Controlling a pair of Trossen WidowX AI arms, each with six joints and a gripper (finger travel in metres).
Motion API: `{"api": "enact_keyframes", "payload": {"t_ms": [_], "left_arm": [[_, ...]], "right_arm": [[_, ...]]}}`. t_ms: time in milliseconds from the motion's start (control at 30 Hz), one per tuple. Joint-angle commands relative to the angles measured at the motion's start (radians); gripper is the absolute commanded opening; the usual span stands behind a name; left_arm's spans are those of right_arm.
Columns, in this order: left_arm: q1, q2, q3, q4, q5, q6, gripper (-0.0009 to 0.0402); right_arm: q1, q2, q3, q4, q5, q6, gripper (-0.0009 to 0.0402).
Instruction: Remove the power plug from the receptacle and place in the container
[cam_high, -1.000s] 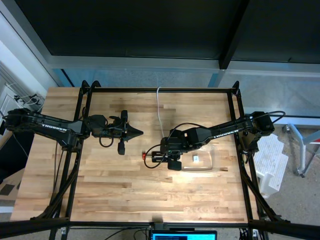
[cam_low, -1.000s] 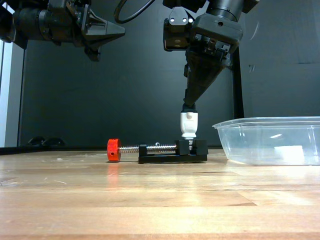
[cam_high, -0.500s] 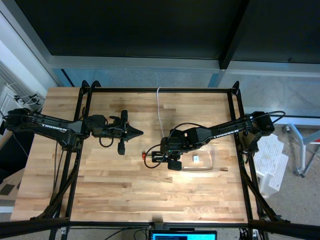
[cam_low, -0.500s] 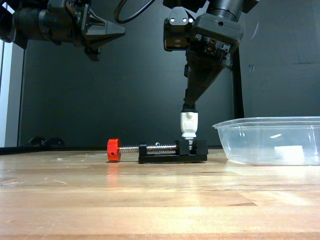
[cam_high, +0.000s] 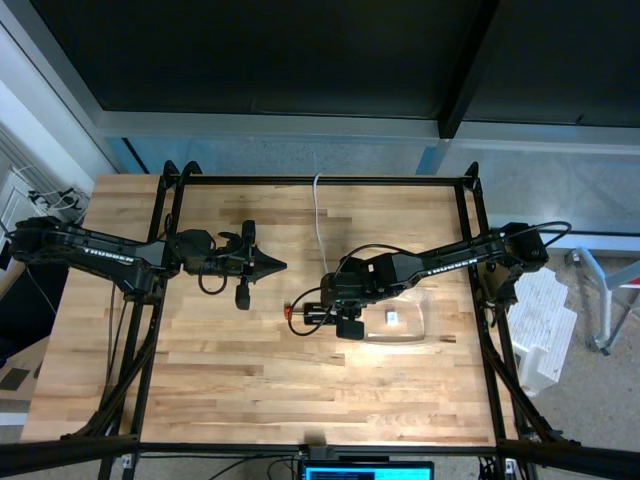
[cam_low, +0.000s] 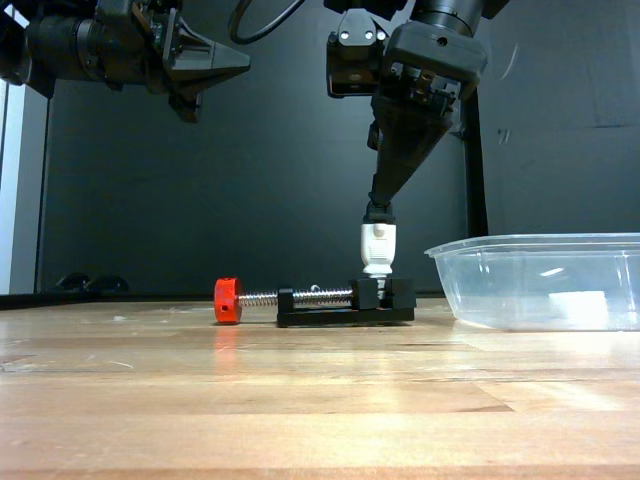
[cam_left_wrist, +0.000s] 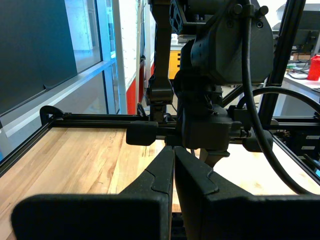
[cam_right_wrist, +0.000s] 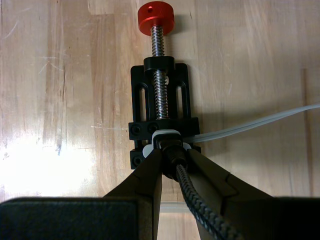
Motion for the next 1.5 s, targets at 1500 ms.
{"api": "enact_keyframes", "payload": {"t_ms": [1500], "left_arm": [[0.000, 0.000, 0.000, 0.000, 0.000, 0.000, 0.0000]], "right_arm": [[0.095, -0.284, -0.442, 0.155, 0.006, 0.172, 0.0000]]}}
